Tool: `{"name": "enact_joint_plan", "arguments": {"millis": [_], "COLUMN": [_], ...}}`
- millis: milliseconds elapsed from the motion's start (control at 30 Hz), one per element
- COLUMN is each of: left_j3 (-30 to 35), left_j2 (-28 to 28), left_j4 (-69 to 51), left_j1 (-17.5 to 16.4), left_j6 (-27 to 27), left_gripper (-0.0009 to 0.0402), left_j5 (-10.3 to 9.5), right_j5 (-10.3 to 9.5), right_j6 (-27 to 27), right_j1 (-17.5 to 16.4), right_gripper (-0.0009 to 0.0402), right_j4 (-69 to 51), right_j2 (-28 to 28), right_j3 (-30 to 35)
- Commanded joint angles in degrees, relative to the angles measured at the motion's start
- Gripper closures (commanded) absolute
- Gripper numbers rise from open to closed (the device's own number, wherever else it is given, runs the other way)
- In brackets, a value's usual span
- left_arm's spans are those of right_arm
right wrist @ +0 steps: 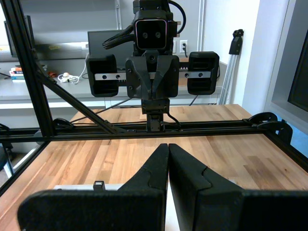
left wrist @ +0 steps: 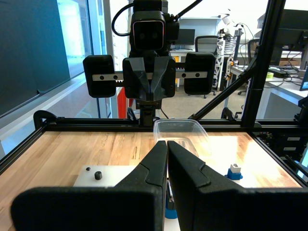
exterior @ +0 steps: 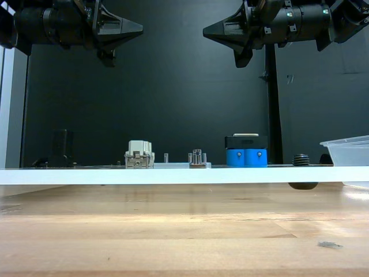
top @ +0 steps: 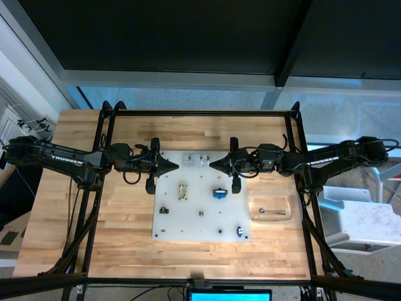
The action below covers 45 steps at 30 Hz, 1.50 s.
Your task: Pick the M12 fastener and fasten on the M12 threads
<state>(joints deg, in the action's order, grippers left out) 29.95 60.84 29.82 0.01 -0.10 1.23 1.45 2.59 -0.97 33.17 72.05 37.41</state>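
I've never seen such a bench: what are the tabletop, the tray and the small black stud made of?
Tabletop: wood planks, visible grain. Tray: clear plastic, see-through walls. Stud: black, ribbed; metal or plastic, can't tell. Left gripper and right gripper, matte black, probably plastic, hover above the board's far edge, jaws shut.

Small dark nut [top: 262,210] lying in the clear tray [top: 289,217], black ribbed stud [exterior: 300,160] bare, upright on the white board [exterior: 173,175]

We see a white rectangular board [top: 188,222] on the light wooden table [top: 125,251]. Near its centre sit a beige ribbed connector [top: 182,191] and a blue plastic block [top: 219,193]; a clear plastic tray [top: 283,205] lies beside its right edge.
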Motion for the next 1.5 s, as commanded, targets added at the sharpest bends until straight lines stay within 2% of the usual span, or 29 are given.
{"name": "enact_joint_plan", "arguments": {"millis": [33,400,433,500,533,600,733,833,1033,1167,1367,1433,1500], "left_j3": [0.0,0.0,0.0,0.0,0.0,0.0,0.0,0.0,0.0,0.0,0.0,0.0,0.0], "left_j2": [0.0,0.0,0.0,0.0,0.0,0.0,0.0,0.0,0.0,0.0,0.0,0.0,0.0], "left_j4": [0.0,0.0,0.0,0.0,0.0,0.0,0.0,0.0,0.0,0.0,0.0,0.0,0.0], "left_j1": [0.0,0.0,0.0,0.0,0.0,0.0,0.0,0.0,0.0,0.0,0.0,0.0,0.0], "left_j6": [0.0,0.0,0.0,0.0,0.0,0.0,0.0,0.0,0.0,0.0,0.0,0.0,0.0], "left_gripper": [0.0393,0.0393,0.0393,0.0393,0.0393,0.0393,0.0393,0.0393,0.0393,0.0393,0.0393,0.0393,0.0393], "left_j5": [0.02,0.02,0.02,0.02,0.02,0.02,0.02,0.02,0.02,0.02,0.02,0.02,0.02], "right_j5": [0.02,0.02,-0.17,-2.6,-3.02,-2.47,-2.6,-4.57,-4.46,-4.46,-3.63,-2.29,-1.99], "right_j6": [0.0,0.2,0.3,0.1,0.0,-1.2,-3.1,-3.7,-7.8,-8.7,-10.4,-10.9,-12.0], "right_j1": [-0.1,-0.2,-0.2,-0.2,-0.3,-0.2,-0.4,-0.5,-1.0,-1.7,-4.1,-5.4,-6.4], "right_gripper": [0.0393,0.0393,0.0393,0.0393,0.0393,0.0393,0.0393,0.0393,0.0393,0.0393,0.0393,0.0393,0.0393], "right_j4": [0.1,0.0,-0.1,-1.0,-3.1,-9.2,-21.9,-31.8,-49.4,-59.0,-71.9,-76.2,-79.8], "right_j2": [0.0,0.0,0.0,-0.5,-0.8,-1.7,-2.4,-2.4,-2.2,-2.2,-2.2,-2.2,-2.1], "right_j3": [0.0,0.0,0.0,0.3,1.0,2.8,7.2,10.8,16.7,19.6,23.3,24.3,25.0]}}
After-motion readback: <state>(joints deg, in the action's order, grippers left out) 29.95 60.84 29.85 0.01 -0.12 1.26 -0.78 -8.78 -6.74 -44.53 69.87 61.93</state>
